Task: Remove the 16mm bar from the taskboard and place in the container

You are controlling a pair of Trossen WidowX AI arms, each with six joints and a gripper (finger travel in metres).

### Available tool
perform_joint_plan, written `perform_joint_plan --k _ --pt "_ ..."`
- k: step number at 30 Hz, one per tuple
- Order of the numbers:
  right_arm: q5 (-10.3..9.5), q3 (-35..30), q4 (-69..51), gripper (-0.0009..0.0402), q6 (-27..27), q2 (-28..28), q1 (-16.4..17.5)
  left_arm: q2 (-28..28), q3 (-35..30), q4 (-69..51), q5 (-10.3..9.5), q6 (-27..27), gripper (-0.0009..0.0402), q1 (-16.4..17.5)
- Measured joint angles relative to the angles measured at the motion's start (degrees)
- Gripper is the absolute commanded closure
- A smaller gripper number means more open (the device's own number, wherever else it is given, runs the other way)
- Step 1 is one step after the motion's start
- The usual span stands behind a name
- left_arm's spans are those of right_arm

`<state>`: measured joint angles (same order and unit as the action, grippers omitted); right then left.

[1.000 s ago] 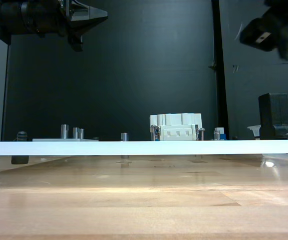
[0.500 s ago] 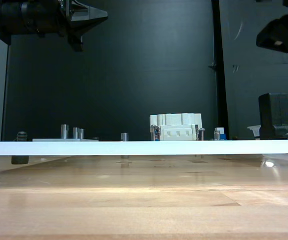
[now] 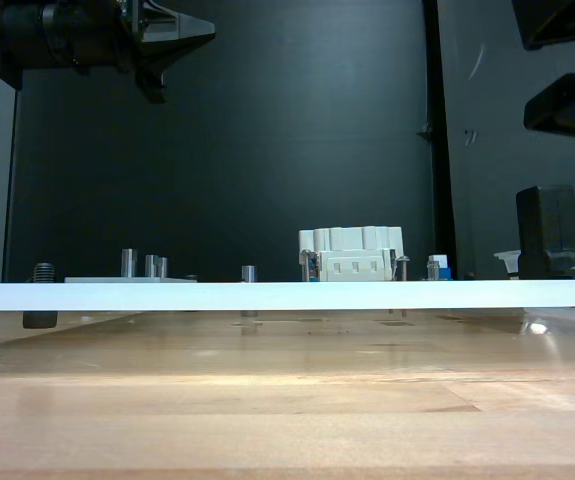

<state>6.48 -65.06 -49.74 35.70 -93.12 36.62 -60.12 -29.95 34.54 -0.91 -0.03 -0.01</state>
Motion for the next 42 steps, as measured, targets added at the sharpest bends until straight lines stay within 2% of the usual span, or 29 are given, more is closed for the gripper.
perform_joint_plan --k 3,7,22,27,42 --pt "0.04 0.0 0.7 0.015 -0.02 -1.31 0.15 0.0 0.0 0.0 0.0 0.0 0.0393 0.0" --pt "1.44 0.0 0.85 0.015 -0.04 -2.58 0.42 0.0 0.0 0.0 0.0 0.0 0.0393 0.0" --pt "1.64 0.0 3.37 0.0158 -0.04 -5.44 1.79 0.0 0.0 0.0 -0.02 0.0 0.0393 0.0" --pt "1.51 0.0 3.85 0.0195 -0.04 -6.01 1.97 0.02 0.0 0.0 0.0 -0.02 0.0393 0.0" --pt "1.44 0.0 4.0 0.0355 -0.07 -5.92 2.05 0.0 0.0 0.0 -0.02 0.0 0.0393 0.0"
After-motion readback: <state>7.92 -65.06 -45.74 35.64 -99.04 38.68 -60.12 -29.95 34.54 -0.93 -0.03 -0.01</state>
